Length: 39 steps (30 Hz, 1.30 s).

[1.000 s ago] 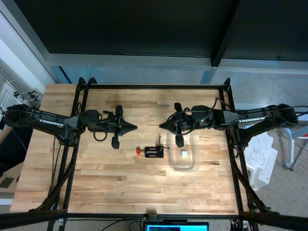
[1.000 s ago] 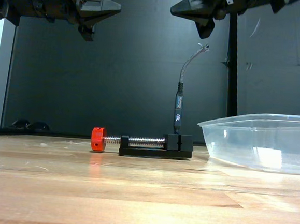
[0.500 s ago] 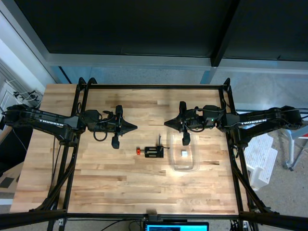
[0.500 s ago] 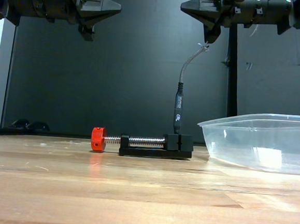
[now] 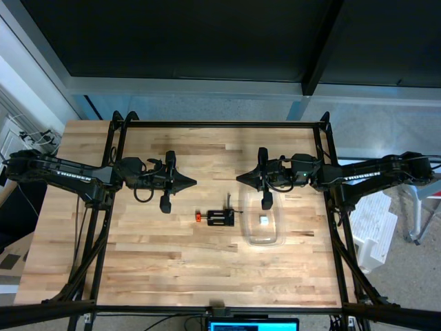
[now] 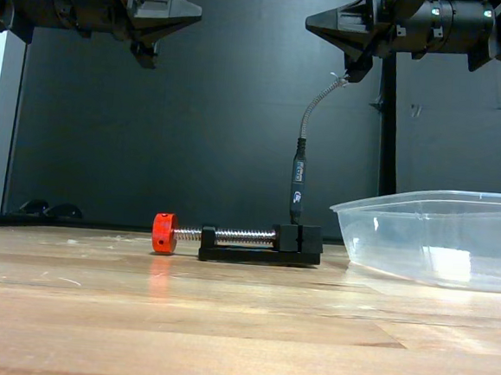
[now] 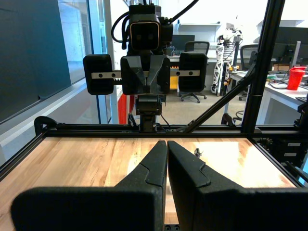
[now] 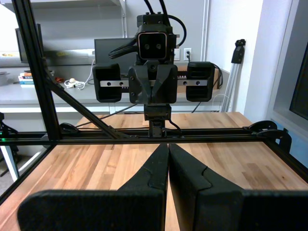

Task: Pick the USB-C connector and install on taskboard

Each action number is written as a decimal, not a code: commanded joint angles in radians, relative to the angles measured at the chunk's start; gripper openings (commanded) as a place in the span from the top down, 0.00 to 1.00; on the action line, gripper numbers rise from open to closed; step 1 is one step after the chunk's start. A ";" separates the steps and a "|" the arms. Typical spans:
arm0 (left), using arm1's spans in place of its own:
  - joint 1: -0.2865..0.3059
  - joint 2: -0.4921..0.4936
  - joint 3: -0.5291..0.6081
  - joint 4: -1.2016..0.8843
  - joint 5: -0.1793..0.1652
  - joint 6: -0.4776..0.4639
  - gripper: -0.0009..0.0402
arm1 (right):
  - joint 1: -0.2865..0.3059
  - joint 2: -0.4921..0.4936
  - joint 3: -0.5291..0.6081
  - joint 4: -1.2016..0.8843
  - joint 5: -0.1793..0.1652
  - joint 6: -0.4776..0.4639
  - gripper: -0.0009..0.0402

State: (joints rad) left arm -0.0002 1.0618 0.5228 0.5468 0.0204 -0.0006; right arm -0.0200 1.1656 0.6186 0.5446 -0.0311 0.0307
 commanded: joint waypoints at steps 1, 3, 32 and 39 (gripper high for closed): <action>0.000 0.000 0.000 0.000 0.000 0.000 0.98 | 0.003 0.001 0.001 -0.002 0.030 -0.013 0.98; 0.000 0.000 0.000 0.000 0.000 0.000 0.98 | 0.006 0.001 0.001 -0.002 0.034 -0.013 0.98; 0.000 0.000 0.000 0.000 0.000 0.000 0.98 | 0.037 0.001 0.001 -0.013 0.063 -0.021 0.98; 0.000 0.000 0.000 0.000 0.000 0.000 0.98 | 0.036 0.001 0.001 -0.013 0.064 -0.021 0.98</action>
